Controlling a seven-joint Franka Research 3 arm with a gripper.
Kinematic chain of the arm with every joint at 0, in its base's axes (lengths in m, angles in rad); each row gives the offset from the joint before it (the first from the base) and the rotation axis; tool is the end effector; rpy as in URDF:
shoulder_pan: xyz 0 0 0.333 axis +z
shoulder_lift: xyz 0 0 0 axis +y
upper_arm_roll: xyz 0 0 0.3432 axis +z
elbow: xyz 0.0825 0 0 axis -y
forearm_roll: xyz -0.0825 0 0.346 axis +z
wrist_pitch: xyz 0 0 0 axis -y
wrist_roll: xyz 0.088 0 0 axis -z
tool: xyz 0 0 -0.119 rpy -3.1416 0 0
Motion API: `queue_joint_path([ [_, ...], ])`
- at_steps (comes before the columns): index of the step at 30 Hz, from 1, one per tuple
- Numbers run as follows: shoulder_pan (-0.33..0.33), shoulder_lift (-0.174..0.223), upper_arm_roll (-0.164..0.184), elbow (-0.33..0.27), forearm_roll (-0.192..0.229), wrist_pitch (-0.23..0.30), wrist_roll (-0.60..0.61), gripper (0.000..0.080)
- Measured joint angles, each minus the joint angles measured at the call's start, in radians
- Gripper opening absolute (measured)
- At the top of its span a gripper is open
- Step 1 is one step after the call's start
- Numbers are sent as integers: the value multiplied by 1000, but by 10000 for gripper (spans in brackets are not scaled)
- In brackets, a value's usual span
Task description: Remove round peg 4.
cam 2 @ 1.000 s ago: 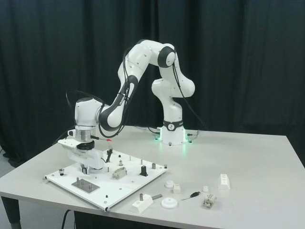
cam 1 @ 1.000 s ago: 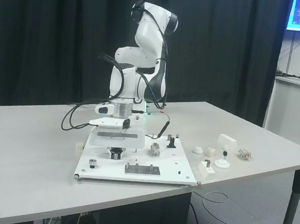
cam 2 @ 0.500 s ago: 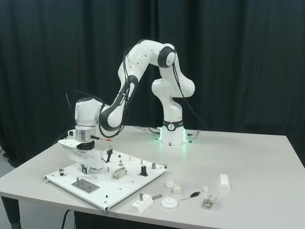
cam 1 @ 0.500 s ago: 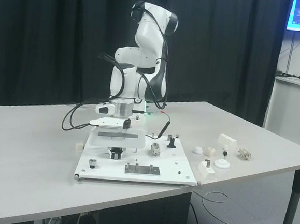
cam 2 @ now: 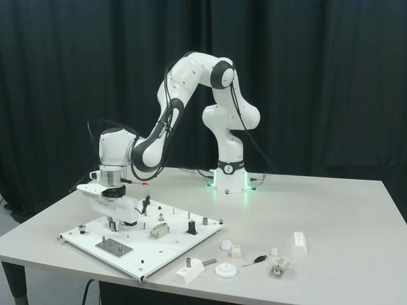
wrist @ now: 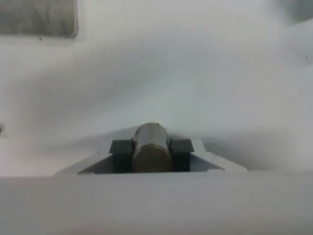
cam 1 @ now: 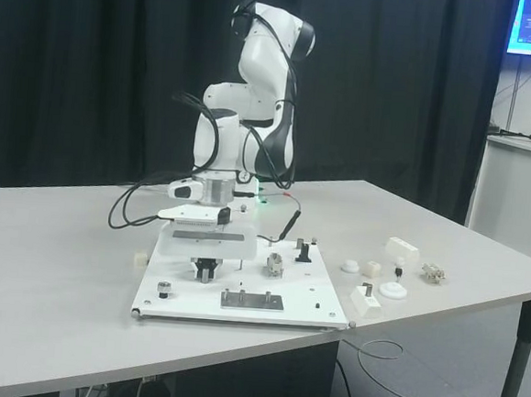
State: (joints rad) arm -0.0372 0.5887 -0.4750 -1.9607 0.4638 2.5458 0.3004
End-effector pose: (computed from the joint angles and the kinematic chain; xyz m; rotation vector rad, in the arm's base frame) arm 0.5438 -0.2848 0.2478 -2.6600 1.6474 -0.1509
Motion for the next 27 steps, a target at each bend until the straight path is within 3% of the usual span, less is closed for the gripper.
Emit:
queue_joint_path([
  [18,-1,-37,-10,0,0,-30,-18,153],
  [27,0,-75,-18,0,-4,-55,-29,153],
])
